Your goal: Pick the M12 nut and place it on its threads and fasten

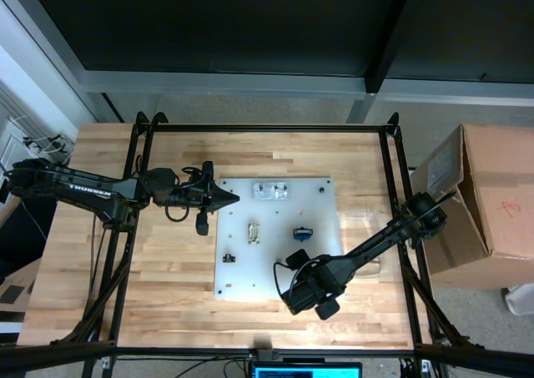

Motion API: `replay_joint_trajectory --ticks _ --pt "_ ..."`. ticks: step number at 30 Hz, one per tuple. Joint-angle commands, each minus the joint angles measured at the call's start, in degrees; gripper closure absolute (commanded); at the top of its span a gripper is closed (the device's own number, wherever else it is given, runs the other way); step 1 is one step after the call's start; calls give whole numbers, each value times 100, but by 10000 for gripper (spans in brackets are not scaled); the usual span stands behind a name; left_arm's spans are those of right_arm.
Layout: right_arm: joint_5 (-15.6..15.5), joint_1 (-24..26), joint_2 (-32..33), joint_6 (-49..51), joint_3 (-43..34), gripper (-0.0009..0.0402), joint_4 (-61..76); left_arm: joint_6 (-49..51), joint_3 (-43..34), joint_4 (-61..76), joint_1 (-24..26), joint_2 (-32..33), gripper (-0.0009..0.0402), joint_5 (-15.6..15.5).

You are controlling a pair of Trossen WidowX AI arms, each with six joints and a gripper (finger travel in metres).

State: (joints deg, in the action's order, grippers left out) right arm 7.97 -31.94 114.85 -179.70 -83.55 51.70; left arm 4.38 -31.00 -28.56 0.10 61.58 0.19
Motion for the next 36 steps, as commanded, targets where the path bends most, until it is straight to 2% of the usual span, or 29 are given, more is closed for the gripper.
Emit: replay_joint_trajectory --ticks 1,22,26,36 --pt "0 -7 0 15 -4 389 -22 0 0 -2 0 2 393 0" --pt "-50 -22 0 26 17 385 160 0 0 -2 -2 2 393 0" --pt "-55 -20 0 35 17 356 160 0 0 0 0 2 393 0" --pt "-199 -20 -2 33 7 249 151 -2 0 -2 0 2 393 0"
